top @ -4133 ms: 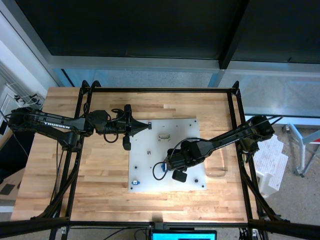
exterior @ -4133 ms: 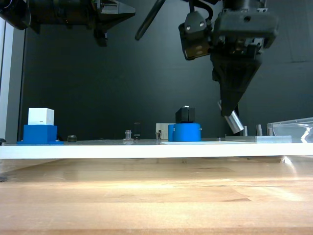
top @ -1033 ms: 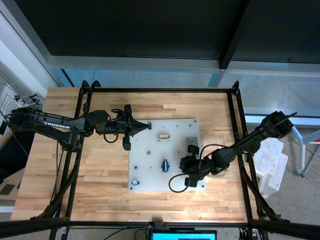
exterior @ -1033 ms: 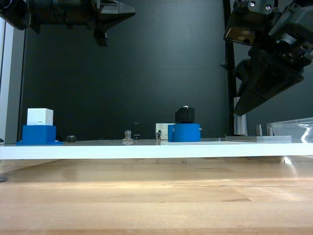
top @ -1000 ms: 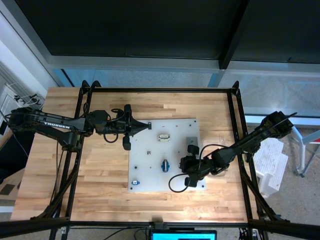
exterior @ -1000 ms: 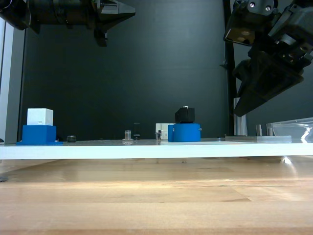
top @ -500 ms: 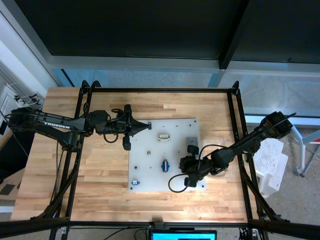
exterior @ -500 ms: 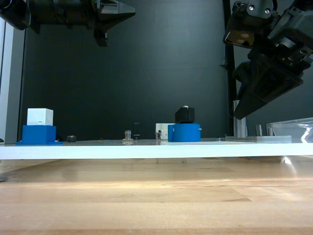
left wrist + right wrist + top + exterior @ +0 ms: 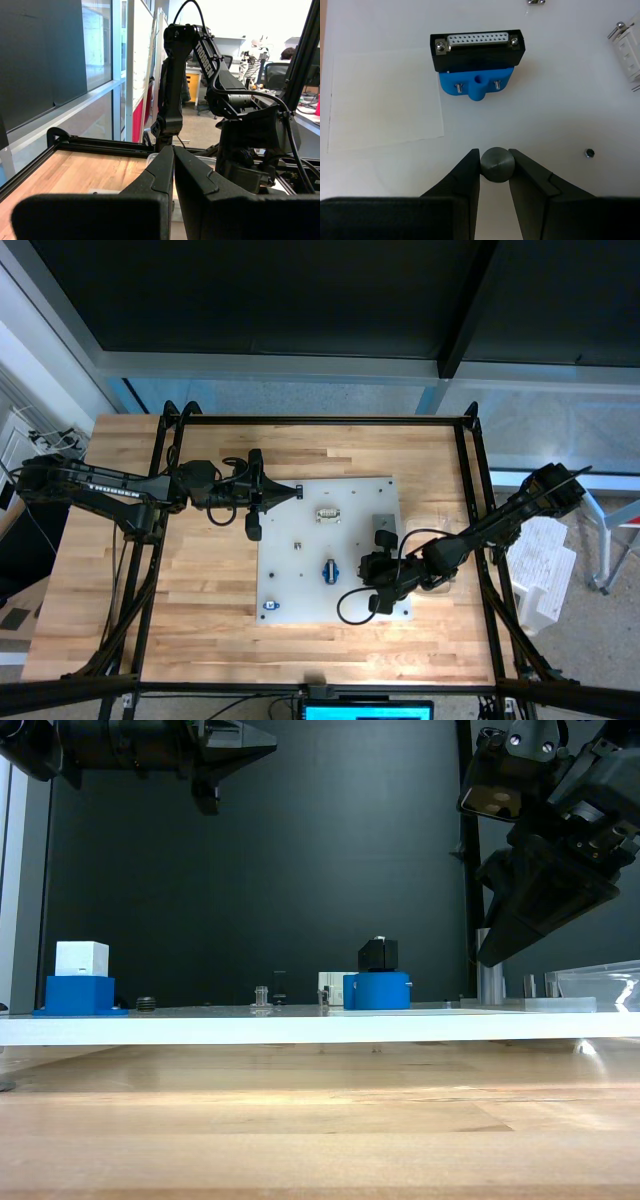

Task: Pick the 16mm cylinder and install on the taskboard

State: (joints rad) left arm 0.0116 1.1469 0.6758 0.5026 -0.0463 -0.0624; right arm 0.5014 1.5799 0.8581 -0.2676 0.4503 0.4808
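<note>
Jaws of the right gripper are drawn in to a narrow gap around the 16mm cylinder. One finger touches each side of its round top face. The cylinder stands upright over the right part of the taskboard, with its foot at board level. Whether it is seated in a hole cannot be told. In the low view the gripper comes down on it at a slant from the right and covers its upper portion.

Surroundings of the cylinder:
- A blue connector carrying a black multi-pin plug lies straight ahead of the fingertips, apart from the cylinder. In the high view it is to the gripper's left.
- A pale rectangular sheet lies flat on the board just beside the blue connector.
- A small dark nut sits on the board near the cylinder.
- A beige connector is toward the far side of the board.
- A grey metal block is on the far side of the right gripper, near the board's right edge.
- A clear plastic tray lies off the board's right edge.
- A blue base with a white cube stands near the board's near-left corner.

The left gripper hangs high over the far-left corner of the board, well apart from the cylinder. Its fingers are pressed together on nothing.
</note>
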